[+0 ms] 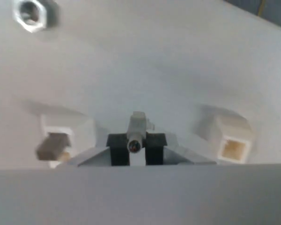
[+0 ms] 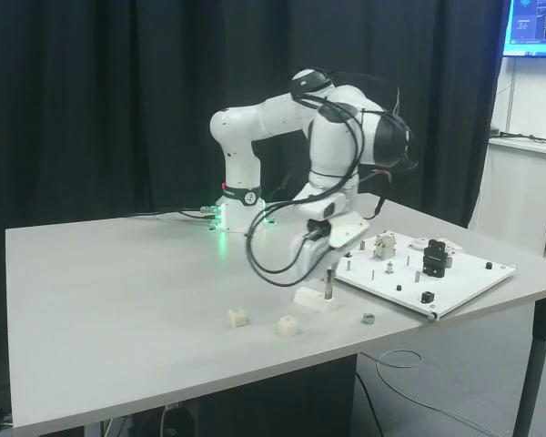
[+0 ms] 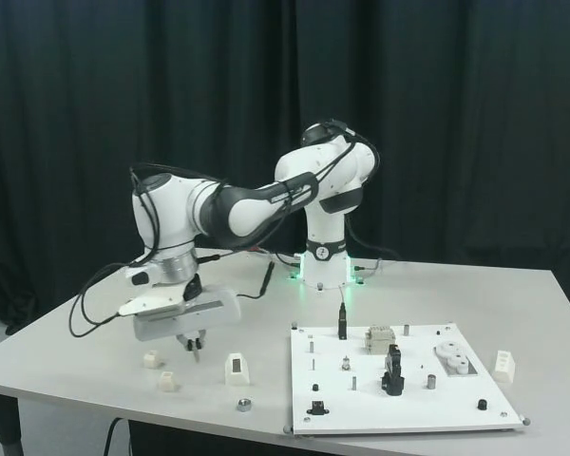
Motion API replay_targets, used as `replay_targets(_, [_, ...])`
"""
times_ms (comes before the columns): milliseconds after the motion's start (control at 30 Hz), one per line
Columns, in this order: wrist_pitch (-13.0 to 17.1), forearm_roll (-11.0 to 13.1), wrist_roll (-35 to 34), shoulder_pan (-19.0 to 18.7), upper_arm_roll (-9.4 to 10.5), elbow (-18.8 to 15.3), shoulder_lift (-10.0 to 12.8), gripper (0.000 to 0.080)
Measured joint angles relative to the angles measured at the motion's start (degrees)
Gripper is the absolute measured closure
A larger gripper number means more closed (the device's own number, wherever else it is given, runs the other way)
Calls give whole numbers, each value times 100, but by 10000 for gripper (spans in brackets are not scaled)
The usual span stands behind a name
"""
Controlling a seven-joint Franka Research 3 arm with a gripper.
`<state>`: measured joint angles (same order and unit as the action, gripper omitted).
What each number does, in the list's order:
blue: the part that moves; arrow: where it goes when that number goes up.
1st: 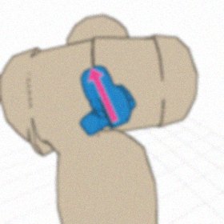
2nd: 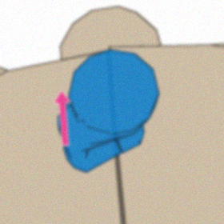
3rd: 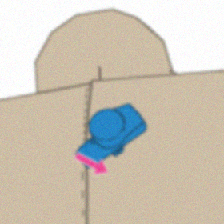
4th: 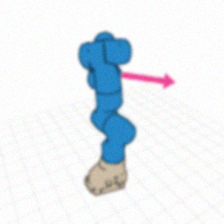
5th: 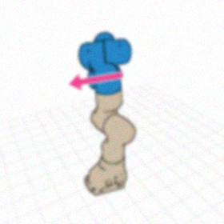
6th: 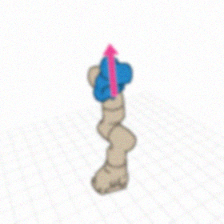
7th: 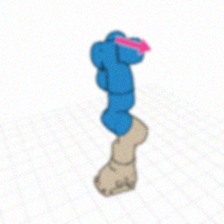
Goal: Insert Ethernet.
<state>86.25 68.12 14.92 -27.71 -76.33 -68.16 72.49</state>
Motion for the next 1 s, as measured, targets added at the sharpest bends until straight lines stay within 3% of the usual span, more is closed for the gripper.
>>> replay_targets(233, [-22,61,-134,-288,-1,0,-52,735])
replay_targets(467, [-149,65,-726,-583,-2,-1,-144,735])
replay_targets(800, [-431,63,-457,-1116,-127,8,-182,735])
replay_targets(1000, [-443,68,-306,-1458,-186,12,-232,735])
